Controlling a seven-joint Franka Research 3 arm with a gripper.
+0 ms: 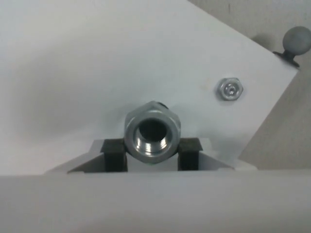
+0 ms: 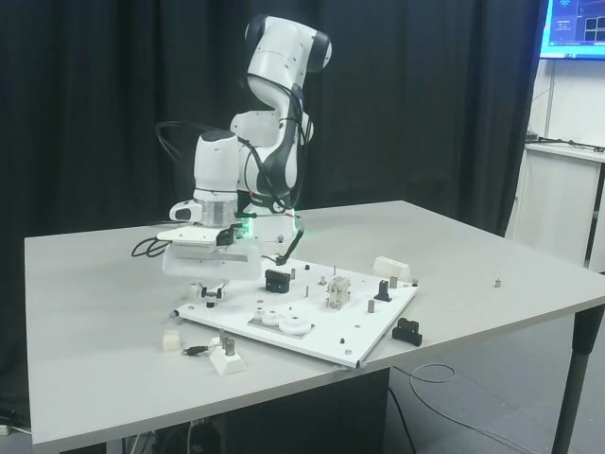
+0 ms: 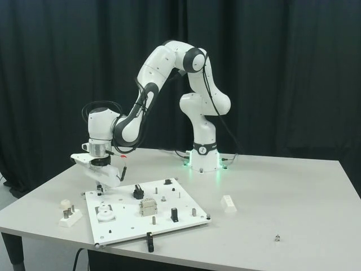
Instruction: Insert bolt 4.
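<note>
In the wrist view a grey metal bolt (image 1: 151, 132) with a hexagonal, hollow head stands upright between two black fingers (image 1: 114, 155). My gripper (image 1: 151, 156) is shut on it, and its shaft is hidden below the head. Under it lies the white assembly board (image 1: 73, 73). From the room views my gripper (image 2: 210, 288) (image 3: 100, 188) hangs low over the board (image 2: 373, 326) (image 3: 127, 228), near the corner closest to the white bolt holder. I cannot tell whether the bolt tip touches the board.
A hex-headed fastener (image 1: 230, 89) sits in the board beside the bolt, and a grey ball knob (image 1: 297, 41) stands just off the board edge. A white holder with bolts (image 2: 225, 357) (image 3: 69, 217), a white block (image 2: 390, 268) and a black clip (image 2: 407, 331) lie around the board.
</note>
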